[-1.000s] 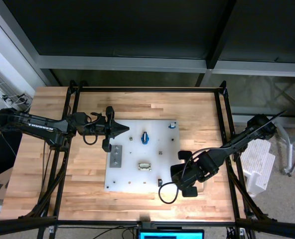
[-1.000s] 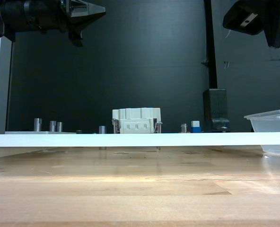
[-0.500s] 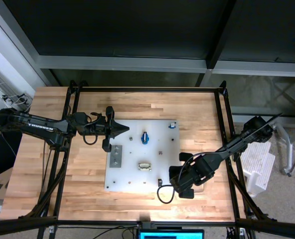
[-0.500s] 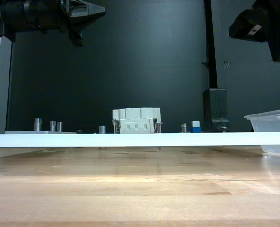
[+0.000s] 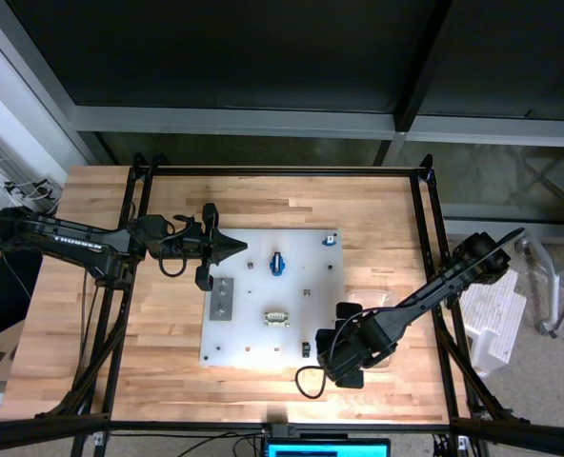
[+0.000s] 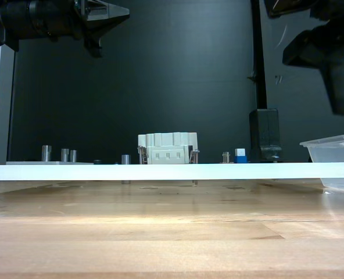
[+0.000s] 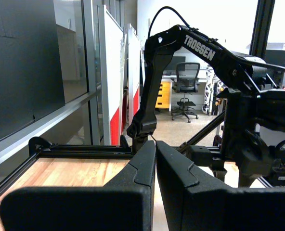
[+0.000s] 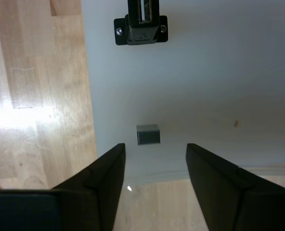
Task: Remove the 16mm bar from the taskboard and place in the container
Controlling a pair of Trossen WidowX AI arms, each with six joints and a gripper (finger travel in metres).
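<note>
Fingers of the right tool (image 8: 154, 146) stand apart and empty, pointing down at the taskboard (image 5: 292, 281). In the right wrist view the 16mm bar (image 8: 148, 134), a small dull grey piece, stands on the white plate just ahead of the gap between those fingers. Nothing touches it, and it is close to the board's edge, where the bare wood of the desk (image 5: 149, 362) begins. Beyond it sits a black fitting (image 8: 140, 21). In the high view this tool hangs at the lower right of the frame, over the board's near right corner, and hides the bar there. The container (image 6: 330, 142) rests on the desk just beside the board's right side, at the right edge of the low view. The left tool (image 5: 236, 248) hangs high over the board's upper left, near the grey block (image 5: 224, 300); its fingers are pressed together and hold nothing. The blue knob (image 5: 277, 263) and the metal connector (image 5: 276, 318) sit mid-board.
</note>
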